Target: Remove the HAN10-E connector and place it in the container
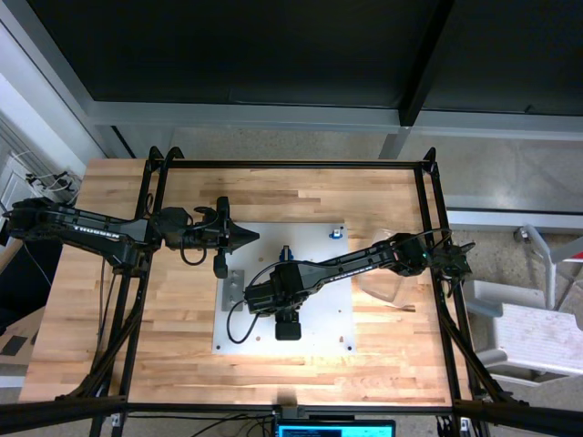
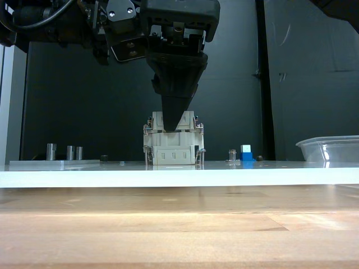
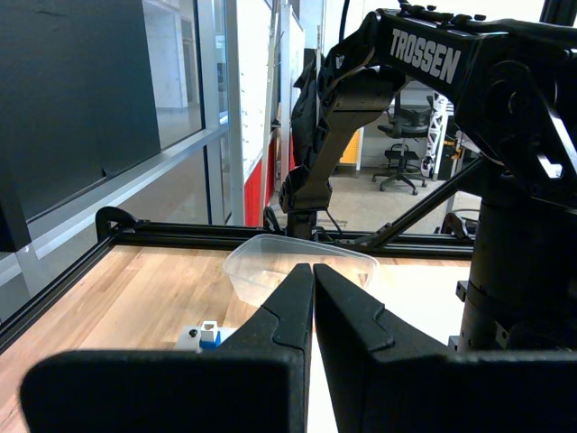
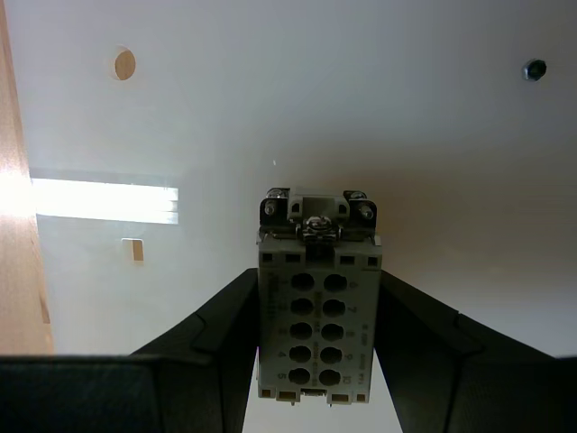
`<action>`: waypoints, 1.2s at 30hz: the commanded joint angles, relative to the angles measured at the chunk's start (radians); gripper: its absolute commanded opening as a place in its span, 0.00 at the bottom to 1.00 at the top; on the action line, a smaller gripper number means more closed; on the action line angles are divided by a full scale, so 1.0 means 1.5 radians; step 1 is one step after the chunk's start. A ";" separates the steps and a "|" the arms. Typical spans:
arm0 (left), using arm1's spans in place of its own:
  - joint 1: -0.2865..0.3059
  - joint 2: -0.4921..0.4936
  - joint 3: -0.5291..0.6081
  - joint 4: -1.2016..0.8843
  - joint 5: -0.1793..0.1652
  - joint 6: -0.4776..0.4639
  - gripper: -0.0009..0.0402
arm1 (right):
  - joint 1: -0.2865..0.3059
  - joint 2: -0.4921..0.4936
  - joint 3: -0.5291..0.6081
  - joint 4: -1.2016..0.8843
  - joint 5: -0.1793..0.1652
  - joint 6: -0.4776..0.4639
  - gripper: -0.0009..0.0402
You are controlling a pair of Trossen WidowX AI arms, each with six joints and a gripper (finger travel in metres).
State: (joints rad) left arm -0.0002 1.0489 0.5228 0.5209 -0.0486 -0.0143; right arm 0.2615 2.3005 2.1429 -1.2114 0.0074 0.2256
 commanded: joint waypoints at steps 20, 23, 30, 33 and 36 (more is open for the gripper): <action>0.000 0.000 0.000 0.000 0.000 0.000 0.02 | 0.003 -0.052 0.000 -0.008 -0.003 -0.002 0.22; 0.000 0.000 0.000 0.000 0.000 0.000 0.02 | 0.002 -0.065 0.000 -0.010 -0.003 -0.007 0.23; 0.000 0.000 0.000 0.000 0.000 0.000 0.02 | -0.002 -0.113 -0.045 -0.005 0.000 -0.017 0.23; 0.000 0.000 0.000 0.000 0.000 0.000 0.02 | -0.005 -0.145 -0.092 0.023 0.000 -0.022 0.23; 0.000 0.000 0.000 0.000 0.000 0.000 0.02 | -0.006 -0.184 -0.144 0.047 0.000 -0.022 0.23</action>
State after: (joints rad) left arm -0.0002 1.0489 0.5224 0.5205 -0.0486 -0.0139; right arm 0.2527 2.0457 1.9587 -1.1519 0.0067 0.1921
